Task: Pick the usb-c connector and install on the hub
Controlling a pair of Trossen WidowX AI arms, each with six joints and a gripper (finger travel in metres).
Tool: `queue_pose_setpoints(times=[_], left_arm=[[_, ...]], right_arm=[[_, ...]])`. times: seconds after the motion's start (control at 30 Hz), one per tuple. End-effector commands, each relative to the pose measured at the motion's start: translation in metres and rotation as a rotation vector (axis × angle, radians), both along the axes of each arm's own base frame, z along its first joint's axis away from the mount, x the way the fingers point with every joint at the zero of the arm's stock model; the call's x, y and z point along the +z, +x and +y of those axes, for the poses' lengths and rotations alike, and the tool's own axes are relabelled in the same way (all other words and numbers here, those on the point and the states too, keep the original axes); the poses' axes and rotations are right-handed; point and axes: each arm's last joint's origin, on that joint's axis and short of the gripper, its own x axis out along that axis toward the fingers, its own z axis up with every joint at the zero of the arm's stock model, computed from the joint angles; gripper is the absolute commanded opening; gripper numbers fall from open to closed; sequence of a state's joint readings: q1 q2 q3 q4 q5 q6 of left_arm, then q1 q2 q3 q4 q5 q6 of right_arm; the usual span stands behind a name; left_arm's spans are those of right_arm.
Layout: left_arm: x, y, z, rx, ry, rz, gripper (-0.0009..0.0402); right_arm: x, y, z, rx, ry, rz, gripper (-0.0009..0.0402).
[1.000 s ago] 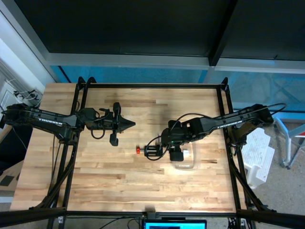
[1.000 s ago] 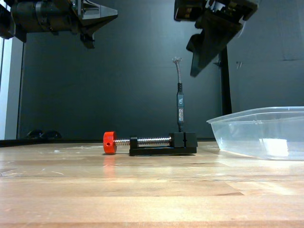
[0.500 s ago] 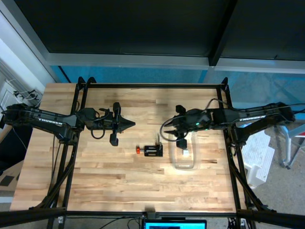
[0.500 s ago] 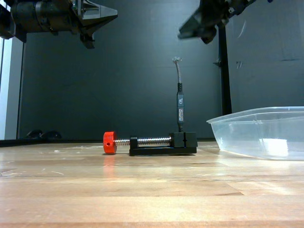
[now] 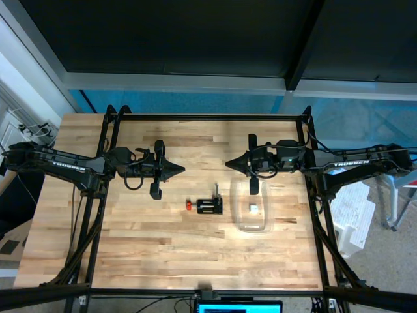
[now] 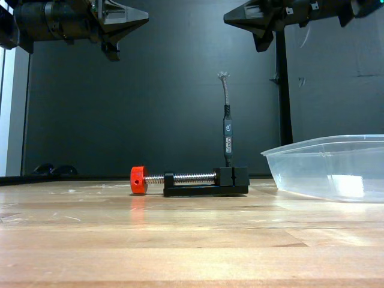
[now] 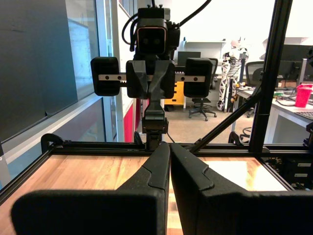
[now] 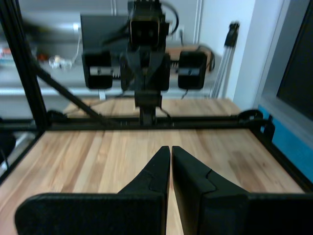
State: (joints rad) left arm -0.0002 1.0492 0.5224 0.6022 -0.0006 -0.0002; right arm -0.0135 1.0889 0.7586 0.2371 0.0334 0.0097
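Slim dark usb-c connector (image 6: 228, 135), frayed braided cable stub on top, standing upright and unheld, lower end down in the black end block of a red-knobbed clamp (image 6: 191, 178) near the bench's (image 5: 163, 235) middle; seating depth unclear. Well below left gripper (image 6: 146, 21) and right gripper (image 6: 227, 18), both closed tight.

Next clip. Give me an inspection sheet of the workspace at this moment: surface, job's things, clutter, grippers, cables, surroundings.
Surface: wooden table, light planks.
Job's things: usb-c connector stands upright, its lower end in the black clamp, held by neither gripper; how far in it sits cannot be told.
Clutter: clear tub right of the clamp, with a small pale item inside.
Grippers: left gripper high over the table's left half, shut, empty; right gripper high, beyond the tub, shut, empty.
Cables: black loop under the left arm; braided stub atop the connector.
Surroundings: black frame around the table; laptop screen at the near edge.
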Motion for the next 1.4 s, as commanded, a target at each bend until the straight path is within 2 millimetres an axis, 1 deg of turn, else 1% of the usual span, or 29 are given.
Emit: queue_pose_setpoints(times=[0.03, 0.27, 0.43, 0.57, 1.4], left_arm=[[0.000, 0.000, 0.000, 0.000, 0.000, -0.001, 0.0000], [0.000, 0.000, 0.000, 0.000, 0.000, -0.001, 0.0000], [0.000, 0.000, 0.000, 0.000, 0.000, -0.001, 0.0000], [0.000, 0.000, 0.000, 0.000, 0.000, -0.001, 0.0000], [0.000, 0.000, 0.000, 0.000, 0.000, -0.001, 0.0000]], right_arm=[[-0.003, -0.006, 0.000, -0.020, 0.006, -0.057, 0.0001], [-0.013, -0.018, 0.000, -0.024, 0.005, -0.111, 0.0000], [-0.023, -0.021, 0.001, -0.008, 0.011, -0.113, 0.0000], [-0.022, -0.022, 0.002, 0.040, 0.040, -0.131, 0.0000], [-0.025, -0.022, 0.002, 0.037, 0.060, -0.124, 0.0000]])
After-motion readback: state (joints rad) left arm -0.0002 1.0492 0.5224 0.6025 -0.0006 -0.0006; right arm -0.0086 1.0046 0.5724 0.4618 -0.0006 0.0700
